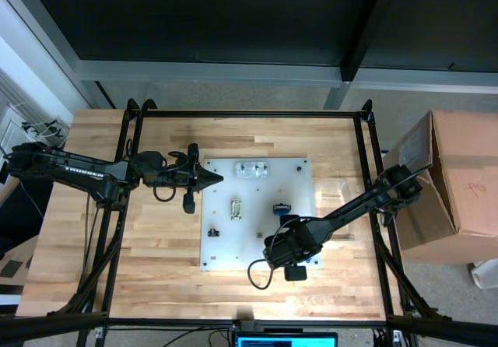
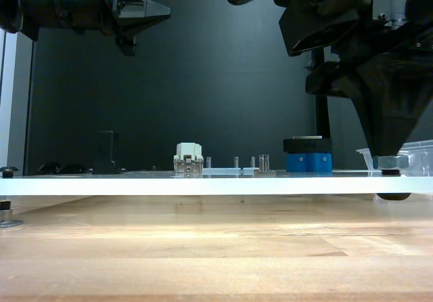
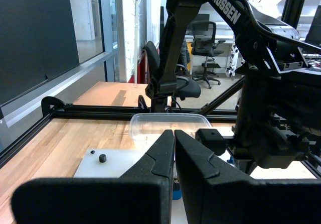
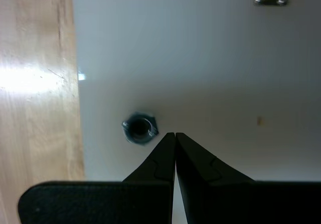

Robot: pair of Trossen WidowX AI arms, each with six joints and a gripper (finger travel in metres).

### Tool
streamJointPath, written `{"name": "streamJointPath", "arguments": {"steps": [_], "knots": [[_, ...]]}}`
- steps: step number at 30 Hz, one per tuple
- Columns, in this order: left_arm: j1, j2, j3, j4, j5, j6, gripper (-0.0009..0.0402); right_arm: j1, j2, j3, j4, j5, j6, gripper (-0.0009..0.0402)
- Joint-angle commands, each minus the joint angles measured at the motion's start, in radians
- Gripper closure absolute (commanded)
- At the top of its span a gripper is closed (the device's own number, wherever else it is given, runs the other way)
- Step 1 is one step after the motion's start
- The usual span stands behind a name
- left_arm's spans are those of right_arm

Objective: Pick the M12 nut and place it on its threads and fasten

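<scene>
The small silver nut (image 4: 140, 128) lies flat close to the white board's (image 4: 210, 58) edge, with a dark centre. It is just beside the tips of my right gripper (image 4: 174, 134), which is shut with nothing between its fingers. From table height the nut (image 2: 389, 161) sits on top of a short black stud base (image 2: 389, 172), on its stud, directly under my right gripper (image 2: 387, 152). From above, the right gripper (image 1: 294, 255) hides nut and stud. My left gripper (image 1: 214, 178) hovers high over the board's far left edge, shut and holding nothing.
A clear tray (image 3: 168, 123) stands off the board's right side, behind the stud (image 2: 419, 154). A blue block with a black top (image 2: 308, 161), a white connector (image 2: 189, 160) and small posts stand mid-board. A black frame rails the table, with a cardboard box (image 1: 459, 176) beyond its right edge.
</scene>
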Motion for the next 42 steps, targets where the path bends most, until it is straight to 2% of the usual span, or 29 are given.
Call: {"name": "streamJointPath", "arguments": {"steps": [1, 2, 3, 13, 18, 24, 30, 34, 37, 42], "knots": [[0.0, 0.0, 0.0, 0.0, 0.0, 0.0, 0.0393, 0.001, 0.008, 0.001, 0.028, -0.201, -0.039, 0.0393], [0.0, 0.0, 0.0, 0.0, 0.0, 0.0, 0.0393, 0.001, 0.008, 0.001, 0.026, -0.228, -0.038, 0.0393], [0.0, 0.0, 0.0, 0.0, 0.0, 0.0, 0.0393, 0.001, 0.008, 0.001, 0.025, -0.231, -0.037, 0.0393], [0.0, 0.0, 0.0, 0.0, 0.0, 0.0, 0.0393, 0.003, -0.002, 0.001, -0.003, -0.152, -0.011, 0.0393], [0.0, 0.0, 0.0, 0.0, 0.0, 0.0, 0.0393, 0.003, -0.014, 0.001, -0.007, -0.144, -0.007, 0.0393], [0.0, 0.0, 0.0, 0.0, 0.0, 0.0, 0.0393, 0.003, -0.055, 0.0, -0.055, -0.015, -0.001, 0.0393], [0.0, 0.0, 0.0, 0.0, 0.0, 0.0, 0.0393, 0.006, -0.062, -0.02, -0.055, 0.034, -0.002, 0.0393], [0.0, 0.0, 0.0, 0.0, 0.0, 0.0, 0.0393, 0.007, -0.062, -0.024, -0.035, 0.041, -0.003, 0.0393], [0.0, 0.0, 0.0, 0.0, 0.0, 0.0, 0.0393, 0.007, -0.054, -0.025, -0.039, 0.08, -0.005, 0.0393], [0.0, 0.0, 0.0, 0.0, 0.0, 0.0, 0.0393, 0.008, -0.043, -0.028, -0.035, 0.071, -0.011, 0.0393]]}}
